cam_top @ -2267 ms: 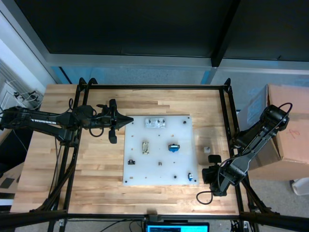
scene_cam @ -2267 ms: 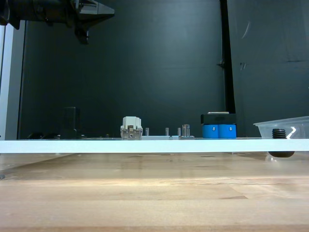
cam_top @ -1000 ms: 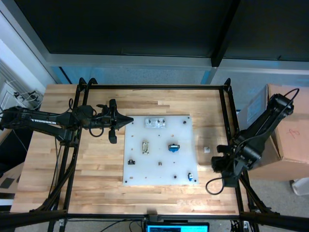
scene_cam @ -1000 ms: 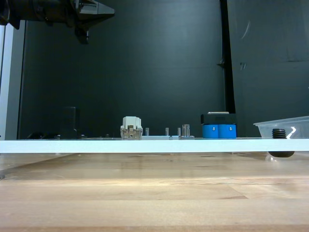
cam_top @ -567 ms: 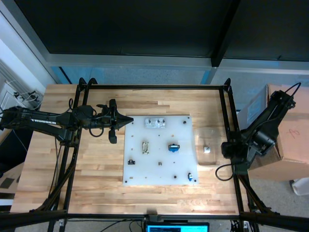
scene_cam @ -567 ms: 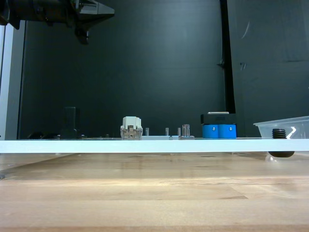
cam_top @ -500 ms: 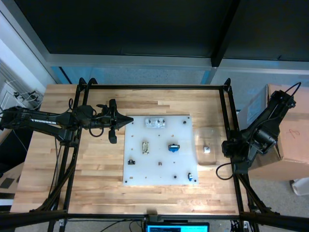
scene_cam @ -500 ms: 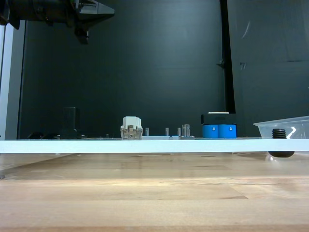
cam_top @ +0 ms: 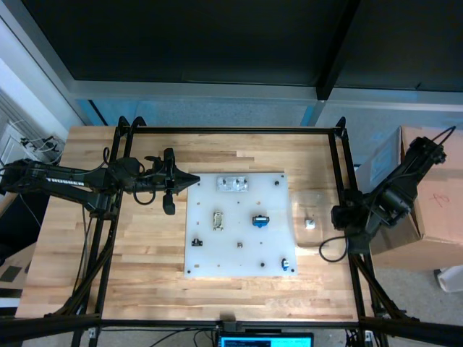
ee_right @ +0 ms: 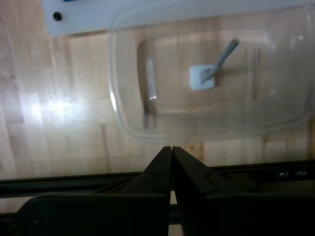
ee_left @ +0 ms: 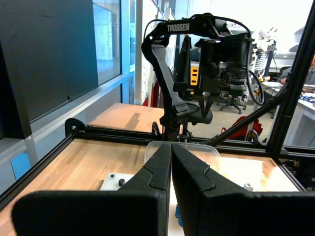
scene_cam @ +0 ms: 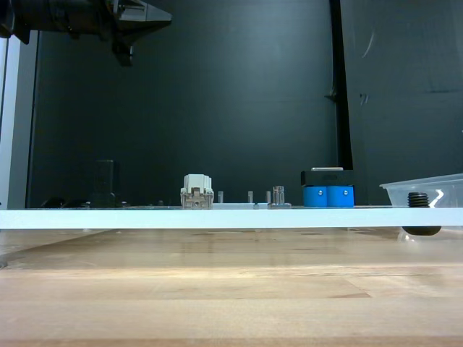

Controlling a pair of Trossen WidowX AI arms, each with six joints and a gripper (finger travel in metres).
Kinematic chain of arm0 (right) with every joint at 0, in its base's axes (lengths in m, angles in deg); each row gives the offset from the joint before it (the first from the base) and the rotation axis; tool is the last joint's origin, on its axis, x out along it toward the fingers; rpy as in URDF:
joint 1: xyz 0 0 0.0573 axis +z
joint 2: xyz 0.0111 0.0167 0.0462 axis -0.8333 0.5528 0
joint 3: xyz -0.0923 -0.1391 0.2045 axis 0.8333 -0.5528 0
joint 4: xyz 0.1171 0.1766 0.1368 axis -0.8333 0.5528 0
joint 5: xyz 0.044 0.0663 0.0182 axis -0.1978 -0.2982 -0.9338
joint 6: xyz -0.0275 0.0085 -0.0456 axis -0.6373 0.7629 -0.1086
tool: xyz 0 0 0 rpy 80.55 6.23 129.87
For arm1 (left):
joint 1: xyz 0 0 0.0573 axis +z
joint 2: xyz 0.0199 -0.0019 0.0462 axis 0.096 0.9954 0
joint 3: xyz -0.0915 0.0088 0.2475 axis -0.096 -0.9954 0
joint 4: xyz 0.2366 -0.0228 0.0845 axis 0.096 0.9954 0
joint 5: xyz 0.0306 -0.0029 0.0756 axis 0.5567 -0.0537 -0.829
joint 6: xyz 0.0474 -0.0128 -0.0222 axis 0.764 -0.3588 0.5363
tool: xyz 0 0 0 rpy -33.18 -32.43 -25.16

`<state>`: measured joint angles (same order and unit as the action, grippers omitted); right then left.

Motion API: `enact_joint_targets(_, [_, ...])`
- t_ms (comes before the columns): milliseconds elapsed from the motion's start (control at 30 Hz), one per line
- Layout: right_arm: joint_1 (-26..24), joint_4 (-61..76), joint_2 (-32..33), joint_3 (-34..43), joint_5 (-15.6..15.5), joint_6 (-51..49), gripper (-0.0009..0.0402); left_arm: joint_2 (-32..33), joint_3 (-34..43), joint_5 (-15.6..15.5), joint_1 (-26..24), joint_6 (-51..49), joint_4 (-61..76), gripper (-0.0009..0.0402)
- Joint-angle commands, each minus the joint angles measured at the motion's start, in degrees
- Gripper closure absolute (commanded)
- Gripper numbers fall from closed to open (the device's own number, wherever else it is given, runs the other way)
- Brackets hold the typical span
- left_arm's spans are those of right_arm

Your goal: Pick the RJ45 connector and install on the taskboard

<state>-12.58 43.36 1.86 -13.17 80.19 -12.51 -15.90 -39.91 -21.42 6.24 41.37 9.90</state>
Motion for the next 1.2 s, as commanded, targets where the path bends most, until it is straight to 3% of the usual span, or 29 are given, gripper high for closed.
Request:
enact_joint_targets(33, [-5.86, 0.02, -0.9, -0.02, 0.09, -6.08, 0.0393, 0.02, 0.0, 0.0, 0.02, 0.0, -0.02, 0.0393])
enact_joint_targets(267, [-20.5, -0.76, -1.25, -0.74, -0.44, -21.99, 0.0393, 0.02, 0.0, 0.0, 0.02, 0.0, -0.02, 0.0393])
enact_joint_targets(433, [-26.45, -3.85, -1.25, -2.08, -1.86, -28.72, 0.0393, 0.02, 0.0, 0.0, 0.02, 0.0, -0.02, 0.0393])
enact_joint_targets(800, [-27.8, -7.54, -1.55, -6.05, -3.39, -29.92, 0.0383, 0.02, 0.0, 0.0, 0.02, 0.0, -0.02, 0.0393])
enact_joint_targets(1200, [-27.85, -16.7, -1.09, -13.55, -3.39, -28.33, 0.0219, 0.02, 0.0, 0.0, 0.02, -0.02, -0.02, 0.0393])
